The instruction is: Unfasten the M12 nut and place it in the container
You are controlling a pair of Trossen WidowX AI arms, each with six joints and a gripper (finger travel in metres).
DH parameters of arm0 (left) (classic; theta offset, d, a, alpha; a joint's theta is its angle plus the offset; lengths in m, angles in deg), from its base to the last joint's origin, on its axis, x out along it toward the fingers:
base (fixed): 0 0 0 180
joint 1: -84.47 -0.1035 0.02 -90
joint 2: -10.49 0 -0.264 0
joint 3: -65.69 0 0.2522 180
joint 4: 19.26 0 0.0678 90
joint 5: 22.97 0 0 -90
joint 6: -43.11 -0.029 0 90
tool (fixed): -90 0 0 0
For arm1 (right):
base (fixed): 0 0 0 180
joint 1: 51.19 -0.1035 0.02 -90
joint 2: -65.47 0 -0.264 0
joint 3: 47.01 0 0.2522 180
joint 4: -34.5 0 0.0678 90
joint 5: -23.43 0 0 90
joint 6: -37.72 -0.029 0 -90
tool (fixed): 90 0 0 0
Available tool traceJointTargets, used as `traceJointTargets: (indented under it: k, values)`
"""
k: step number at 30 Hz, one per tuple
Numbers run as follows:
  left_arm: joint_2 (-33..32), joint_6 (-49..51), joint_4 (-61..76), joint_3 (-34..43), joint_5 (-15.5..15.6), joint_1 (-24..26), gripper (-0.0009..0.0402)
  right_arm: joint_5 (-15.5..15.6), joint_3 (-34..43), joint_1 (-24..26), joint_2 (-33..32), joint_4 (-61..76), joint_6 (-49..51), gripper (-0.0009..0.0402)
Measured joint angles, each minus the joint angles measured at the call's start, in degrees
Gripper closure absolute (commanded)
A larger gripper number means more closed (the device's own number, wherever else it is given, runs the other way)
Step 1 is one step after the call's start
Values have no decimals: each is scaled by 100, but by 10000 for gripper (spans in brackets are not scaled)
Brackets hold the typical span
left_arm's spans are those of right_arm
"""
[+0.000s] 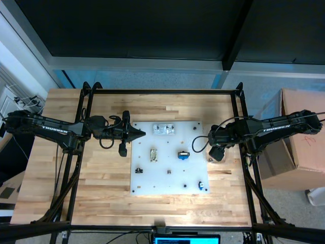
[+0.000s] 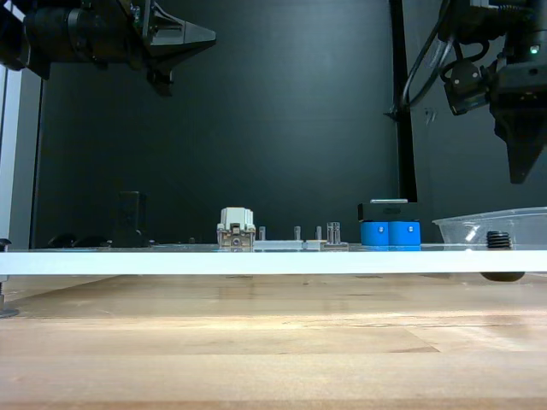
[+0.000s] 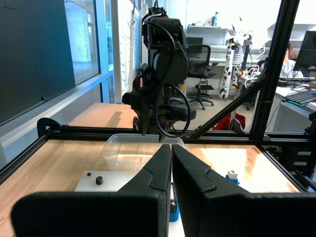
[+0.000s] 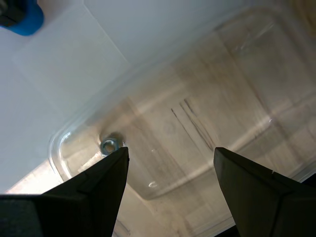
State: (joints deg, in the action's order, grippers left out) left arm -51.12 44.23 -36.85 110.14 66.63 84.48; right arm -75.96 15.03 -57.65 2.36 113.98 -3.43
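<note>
Now my right claw (image 4: 170, 150) is hanging wide open just above the clear container (image 4: 237, 74), the little silver nut (image 4: 109, 145) is lying loose inside it, so my job is looking done, and my left claw (image 3: 171, 148) is hovering pinched shut well apart from it.

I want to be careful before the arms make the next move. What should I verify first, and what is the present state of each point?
1. Nut lies free inside the container, in no gripper: ok.
2. Stud is bare, its ribs showing: ok.
3. Right gripper is open, with its fingers apart, and hangs above the container: ok.
4. Left gripper is shut, holds nothing, and is raised over the left edge of the board: ok.
5. Container stands steady beside the board: cannot tell.
</note>
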Motion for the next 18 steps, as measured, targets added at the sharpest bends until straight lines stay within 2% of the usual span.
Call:
traceJointTargets:
  k: [4,8,10,13,18]
  values:
    - [0,0,0,0,0,0,393,-293,330,94,2,-90,463,201]
    - [0,0,0,0,0,0,393,-302,728,337,7,-874,1517,246]
    - [0,0,2,0,2,0,393,-208,841,417,13,-1556,2144,273]
    - [0,0,0,2,2,0,393,164,848,481,59,-2822,2874,314]
    - [0,2,0,2,0,0,393,208,684,531,138,-4513,3620,393]
